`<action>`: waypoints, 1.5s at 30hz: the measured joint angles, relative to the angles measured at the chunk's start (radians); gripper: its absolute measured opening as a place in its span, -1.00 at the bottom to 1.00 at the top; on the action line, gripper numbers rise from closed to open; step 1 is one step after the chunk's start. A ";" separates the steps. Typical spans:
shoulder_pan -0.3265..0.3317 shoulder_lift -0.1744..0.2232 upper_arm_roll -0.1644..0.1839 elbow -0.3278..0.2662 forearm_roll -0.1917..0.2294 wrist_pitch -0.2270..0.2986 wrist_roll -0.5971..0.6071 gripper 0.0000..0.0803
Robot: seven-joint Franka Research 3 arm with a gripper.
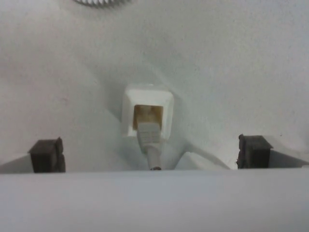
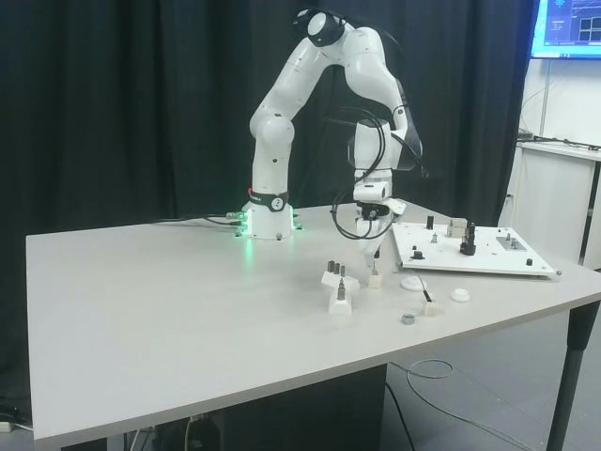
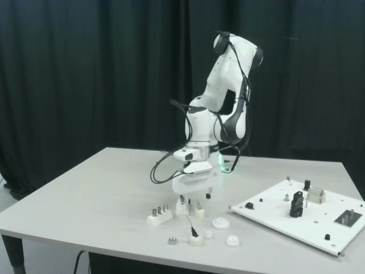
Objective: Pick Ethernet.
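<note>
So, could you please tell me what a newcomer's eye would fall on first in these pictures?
First the white robot arm, bent high over the grey table against a black curtain, with green light at its base. Next, in the wrist view, the Ethernet plug seated in a small white holder, centred between the gripper and its widely spread jaws. Then the white board of fittings at the table's edge.

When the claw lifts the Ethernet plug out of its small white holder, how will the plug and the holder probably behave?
The Ethernet plug looks small and rigid, so it should stay stiff and weigh little. Its white holder stands loose on the table and looks light, so it may tip or lift along. The claw is open, its fingers well apart.
</note>
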 joint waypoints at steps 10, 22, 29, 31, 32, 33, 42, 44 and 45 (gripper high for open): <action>-0.052 0.000 0.055 0.006 0.000 0.020 -0.004 0.99; -0.123 -0.001 0.127 0.019 0.000 0.044 -0.017 0.99; -0.165 -0.007 0.168 0.023 0.000 0.054 -0.023 0.99; -0.178 -0.008 0.177 0.025 0.000 0.055 -0.023 0.74; -0.185 -0.009 0.182 0.025 0.000 0.055 -0.023 0.74; -0.190 -0.009 0.186 0.026 0.000 0.055 -0.023 0.26; -0.244 -0.017 0.226 0.038 -0.002 0.055 -0.028 -0.15; -0.253 -0.021 0.232 0.040 -0.003 0.055 -0.032 -0.15; -0.257 -0.023 0.235 0.040 -0.004 0.056 -0.034 -0.59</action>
